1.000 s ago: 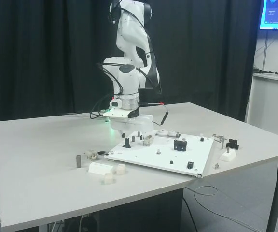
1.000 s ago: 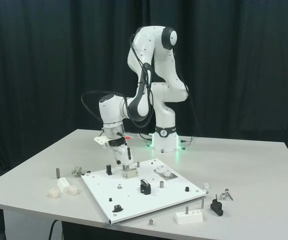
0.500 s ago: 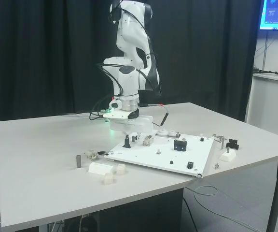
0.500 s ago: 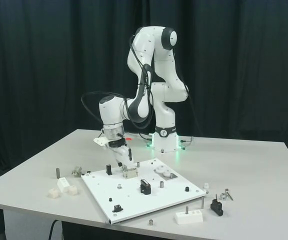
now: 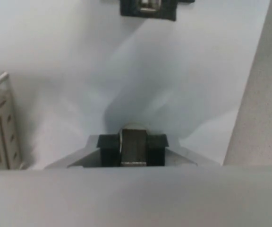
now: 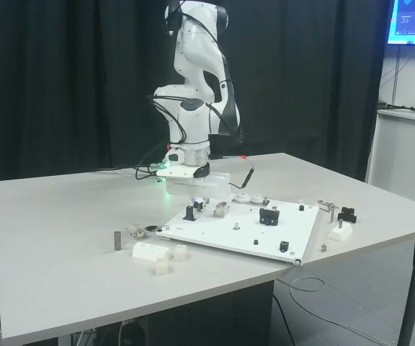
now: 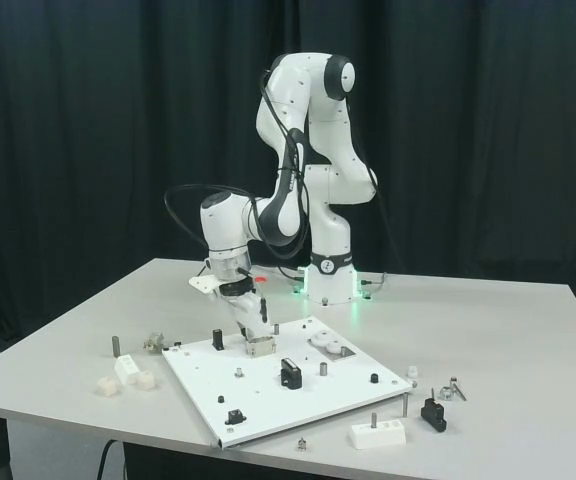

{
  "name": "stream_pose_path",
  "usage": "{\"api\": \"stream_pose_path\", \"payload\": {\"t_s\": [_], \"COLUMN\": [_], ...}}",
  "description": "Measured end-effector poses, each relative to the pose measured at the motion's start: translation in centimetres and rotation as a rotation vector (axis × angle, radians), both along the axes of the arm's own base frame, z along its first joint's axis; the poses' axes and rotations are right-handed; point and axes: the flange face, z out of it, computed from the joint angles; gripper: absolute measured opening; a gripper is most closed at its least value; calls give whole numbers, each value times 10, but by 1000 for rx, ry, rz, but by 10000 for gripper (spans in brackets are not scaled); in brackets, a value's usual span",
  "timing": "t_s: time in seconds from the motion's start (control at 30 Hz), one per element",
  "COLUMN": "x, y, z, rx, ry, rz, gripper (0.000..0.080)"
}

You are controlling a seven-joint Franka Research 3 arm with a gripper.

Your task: Remove square peg 3.

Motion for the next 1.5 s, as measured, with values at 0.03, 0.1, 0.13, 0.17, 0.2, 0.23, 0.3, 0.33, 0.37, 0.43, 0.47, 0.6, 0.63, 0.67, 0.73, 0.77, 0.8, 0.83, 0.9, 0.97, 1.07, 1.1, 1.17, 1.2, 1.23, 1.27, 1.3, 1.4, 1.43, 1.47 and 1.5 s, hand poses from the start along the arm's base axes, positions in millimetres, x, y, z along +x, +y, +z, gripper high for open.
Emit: {"api": "stream_pose_path", "payload": {"t_s": [0.03,0.1,0.13,0.17,0.2,0.23,0.3,0.33,0.37,0.43,0.47,0.6,0.63,0.67,0.73,0.77,0.8,0.83,0.9,0.97,1.07,1.1,1.17,1.2,1.23,1.27,1.3,1.4,1.43,1.47,1.5], "x": [0,0,0,0,0,0,0,0,0,0,0,0,0,0,0,1,1,1,1,1,2,2,2,2,2,2,3,3,3,3,4], "y": [0,0,0,0,0,0,-1,-1,-1,-1,-1,-1,-1,-1,-1,-1,-1,-1,-1,-1,-2,-2,-2,-2,-2,-2,-2,-2,-1,-1,-1], "z": [0,0,0,0,0,0,0,0,0,0,0,0,0,0,0,1,1,1,3,5,10,11,15,16,18,20,22,29,32,34,37], "rx": [0,0,0,0,-1,-1,-1,-2,-3,-4,-4,-4,-4,-4,-4,-4,-3,-3,-1,2,5,6,6,6,6,5,5,3,1,-1,-5], "ry": [0,0,0,0,0,1,2,3,3,5,5,5,5,6,6,7,7,8,10,13,16,16,18,19,21,23,24,35,39,43,47], "rz": [0,0,-1,-2,-4,-7,-17,-24,-31,-42,-45,-45,-45,-44,-42,-41,-40,-39,-37,-33,-23,-21,-20,-22,-23,-24,-24,-27,-29,-30,-31], "gripper": [113,113,113,113,113,113,113,113,113,113,113,113,113,110,110,110,110,110,110,110,110,110,110,110,110,110,110,110,110,110,110]}}
